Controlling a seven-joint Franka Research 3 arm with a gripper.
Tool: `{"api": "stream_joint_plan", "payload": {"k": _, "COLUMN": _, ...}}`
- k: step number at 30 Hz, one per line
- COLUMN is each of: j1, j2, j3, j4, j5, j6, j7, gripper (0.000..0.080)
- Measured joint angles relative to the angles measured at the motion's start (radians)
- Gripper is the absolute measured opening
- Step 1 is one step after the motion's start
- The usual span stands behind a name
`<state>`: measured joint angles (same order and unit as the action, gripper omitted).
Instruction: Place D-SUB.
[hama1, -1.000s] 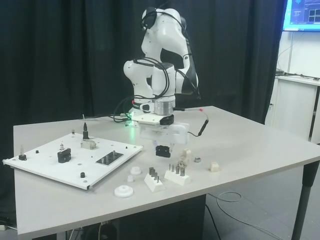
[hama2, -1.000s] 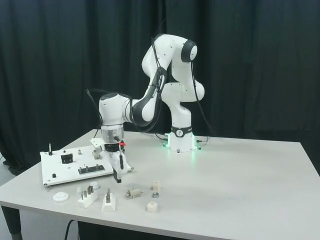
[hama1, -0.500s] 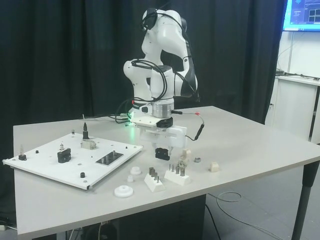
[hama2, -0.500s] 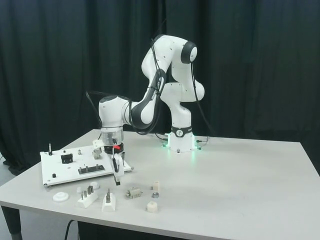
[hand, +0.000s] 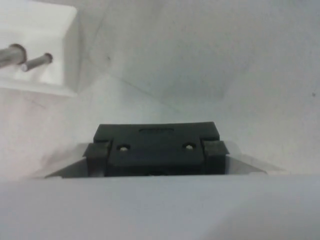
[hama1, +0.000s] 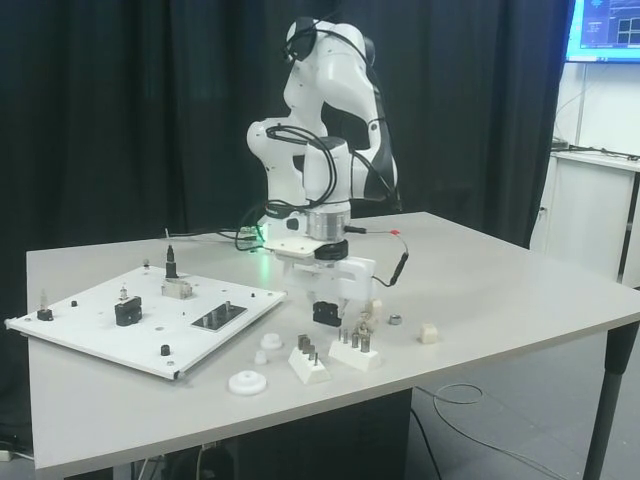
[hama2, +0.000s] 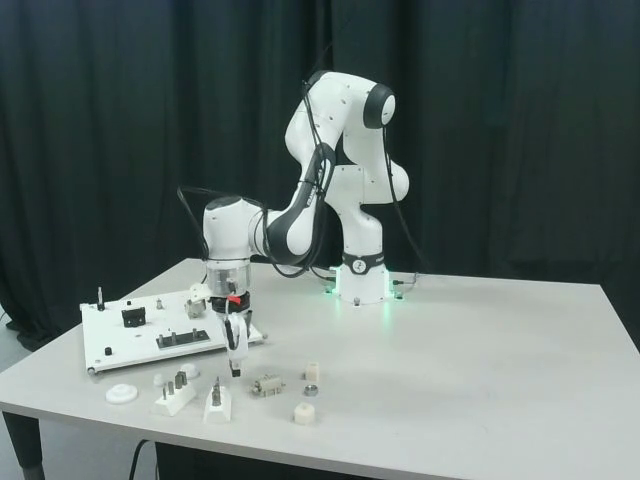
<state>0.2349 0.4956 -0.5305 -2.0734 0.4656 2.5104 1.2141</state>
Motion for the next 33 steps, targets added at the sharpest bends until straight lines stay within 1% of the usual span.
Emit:
{"api": "stream_joint_plan", "payload": {"k": 8, "j1": 0.0, "j2": 0.008, "j3": 0.011, "j4": -0.013, "j5": 0.0, "j6": 0.05, "j7": -0.082, "gripper": 0.0385}}
{"api": "stream_joint_plan", "payload": {"k": 13, "j1": 0.0, "j2": 0.01, "j3": 0.013, "j4": -0.021, "j5": 0.0, "j6": 0.066, "j7": -0.119, "gripper": 0.0385}}
{"api": "stream_joint_plan", "payload": {"k": 33, "j1": 0.0, "j2": 0.028, "j3": 0.013, "j4": -0.023, "j5": 0.0, "j6": 0.073, "j7": -0.148, "gripper": 0.0385}}
